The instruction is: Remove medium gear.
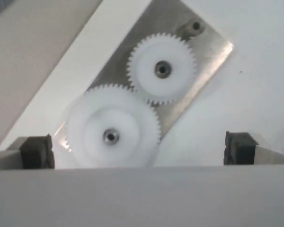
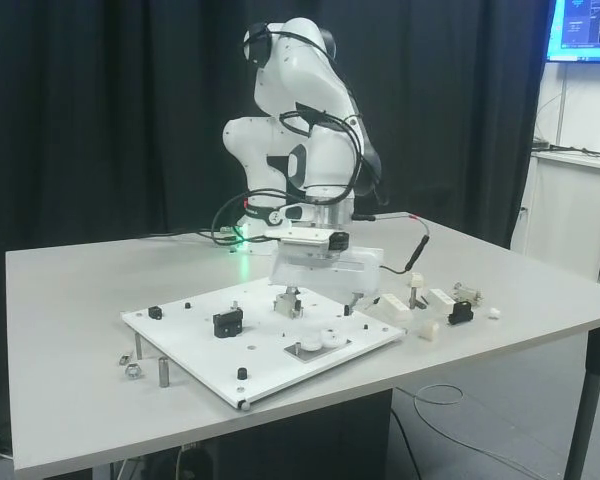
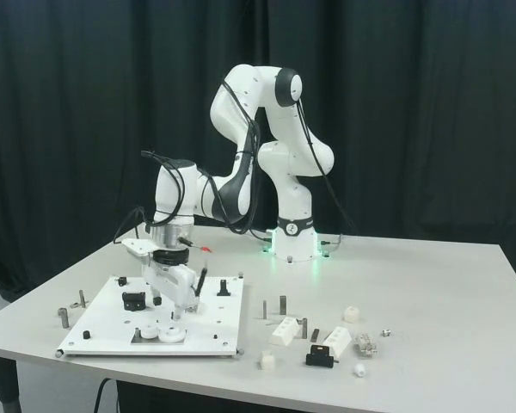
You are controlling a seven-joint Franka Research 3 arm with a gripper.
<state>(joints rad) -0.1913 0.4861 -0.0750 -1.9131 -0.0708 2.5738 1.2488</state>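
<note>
Here, fingers (image 1: 36,152) spread wide, holding nothing, above white gears (image 1: 112,127).

You see two white gears on a grey metal plate (image 1: 206,45), their teeth touching. The bigger gear (image 1: 111,128) is nearer the gripper (image 1: 138,150); the smaller gear (image 1: 162,68) sits farther off. Its black fingertips (image 1: 37,151) stand wide apart.

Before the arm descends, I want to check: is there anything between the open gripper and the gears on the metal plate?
Nothing visible stands between them. In the wrist view the gripper is open, its fingers apart, and two white gears mesh on the grey plate: the larger gear and the smaller gear. Which one counts as medium is not clear.
</note>
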